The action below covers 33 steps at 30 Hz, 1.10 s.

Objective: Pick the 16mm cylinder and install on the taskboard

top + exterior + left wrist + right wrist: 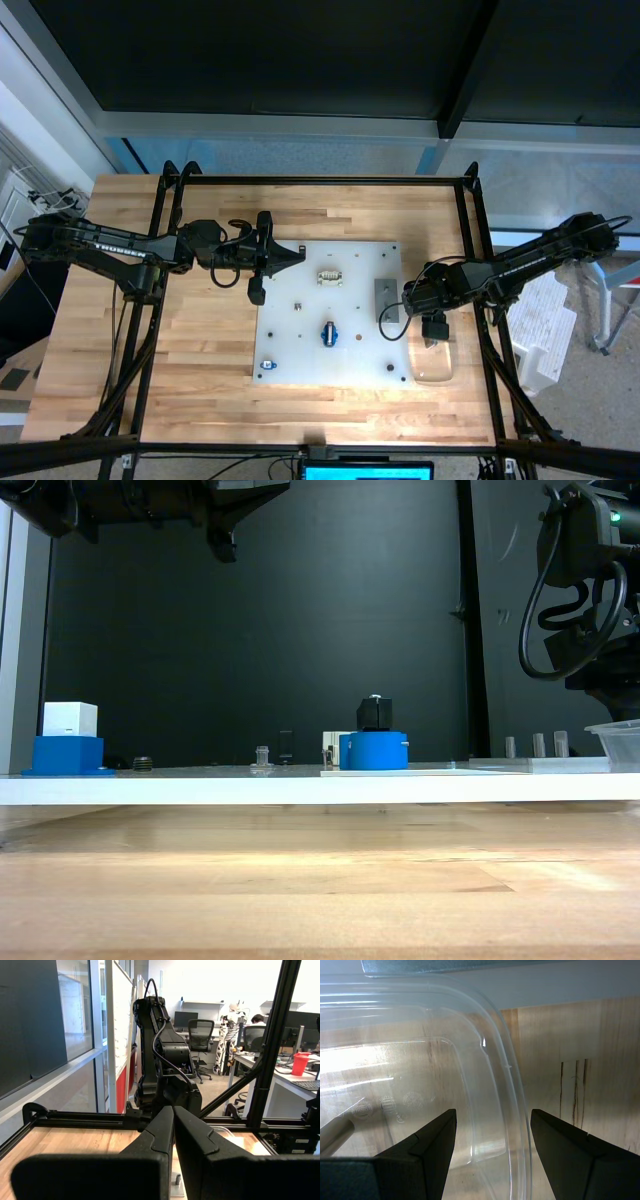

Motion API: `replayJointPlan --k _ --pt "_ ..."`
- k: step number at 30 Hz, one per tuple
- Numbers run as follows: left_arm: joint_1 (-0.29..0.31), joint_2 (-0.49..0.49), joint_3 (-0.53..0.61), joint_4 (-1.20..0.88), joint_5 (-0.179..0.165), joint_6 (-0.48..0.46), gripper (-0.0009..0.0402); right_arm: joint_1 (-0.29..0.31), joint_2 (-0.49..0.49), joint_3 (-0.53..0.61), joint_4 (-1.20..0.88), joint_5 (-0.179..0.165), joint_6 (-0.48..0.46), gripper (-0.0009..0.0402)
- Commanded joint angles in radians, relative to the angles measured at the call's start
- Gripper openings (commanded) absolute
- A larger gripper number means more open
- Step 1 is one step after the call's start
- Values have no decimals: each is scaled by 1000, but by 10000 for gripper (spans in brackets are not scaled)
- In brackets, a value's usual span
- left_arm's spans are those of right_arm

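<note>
The white taskboard (300, 340) lies mid-table and carries a blue fitting (329, 334), a grey metal block (387, 298) and a beige connector (330, 277). My right gripper (435, 330) hangs over the far end of a clear plastic tray (432, 362). In the right wrist view it (492, 1115) is open and straddles the tray's rim (512, 1075). A pale round peg (335, 1132), apparently the 16mm cylinder, lies inside the tray beside one finger and is partly cut off. My left gripper (297, 252) hovers shut over the board's far left corner, its fingers (160, 1135) pressed together.
A black frame (320, 181) rings the table, with uprights near both arms. In the low view the blue fitting (375, 750) stands mid-board, a blue and white block (68, 742) stands at the left, and three short pegs (538, 744) stand at the right by the tray (615, 742).
</note>
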Motion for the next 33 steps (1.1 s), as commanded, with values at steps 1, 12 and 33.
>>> replayJointPlan --k 1,12,33 --pt "0 0 0 0 0 0 1 0 0 0 0 0 0 206" --pt "0 0 0 0 0 0 1 0 0 0 0 0 0 206" --pt "0 0 0 0 0 0 1 0 0 0 0 0 0 117"
